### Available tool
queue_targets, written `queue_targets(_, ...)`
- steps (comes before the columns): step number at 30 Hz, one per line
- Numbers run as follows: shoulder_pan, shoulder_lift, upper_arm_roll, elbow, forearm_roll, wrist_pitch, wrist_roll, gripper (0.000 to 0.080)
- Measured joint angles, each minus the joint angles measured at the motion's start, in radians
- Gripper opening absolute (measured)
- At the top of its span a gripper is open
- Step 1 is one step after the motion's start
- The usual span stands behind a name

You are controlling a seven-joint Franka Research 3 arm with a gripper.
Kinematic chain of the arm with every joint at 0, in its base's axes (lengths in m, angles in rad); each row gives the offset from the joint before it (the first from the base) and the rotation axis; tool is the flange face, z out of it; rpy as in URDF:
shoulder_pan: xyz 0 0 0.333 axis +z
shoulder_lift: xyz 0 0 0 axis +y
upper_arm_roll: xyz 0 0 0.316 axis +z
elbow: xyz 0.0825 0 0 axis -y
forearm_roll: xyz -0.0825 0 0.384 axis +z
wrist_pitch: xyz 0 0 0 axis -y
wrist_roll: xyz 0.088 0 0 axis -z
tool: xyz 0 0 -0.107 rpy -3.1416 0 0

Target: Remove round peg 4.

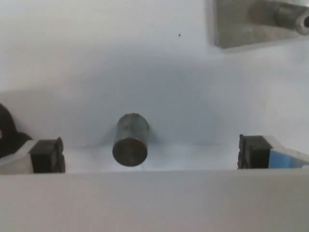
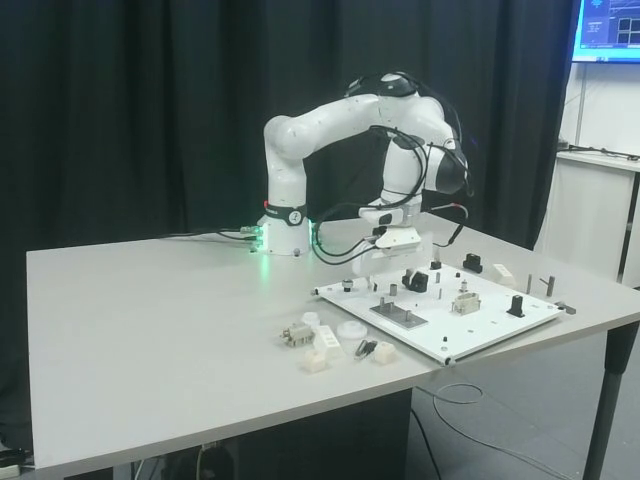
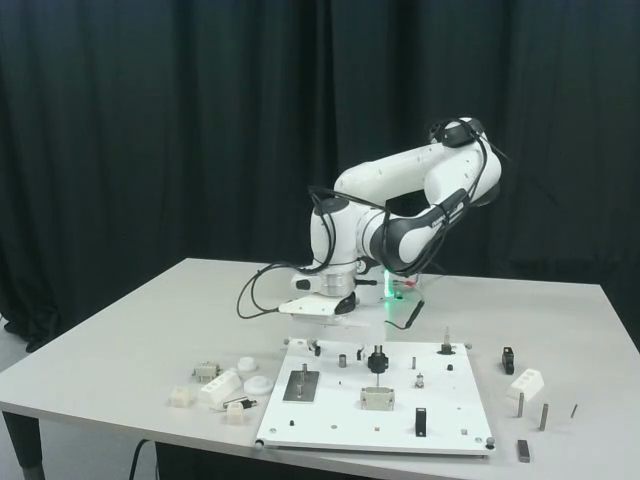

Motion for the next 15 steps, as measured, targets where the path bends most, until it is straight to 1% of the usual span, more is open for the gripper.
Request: queue_targets(15, 0.019, 0.004, 0.024, -0.016, 0.017, 0.038, 0.013, 0.0789)
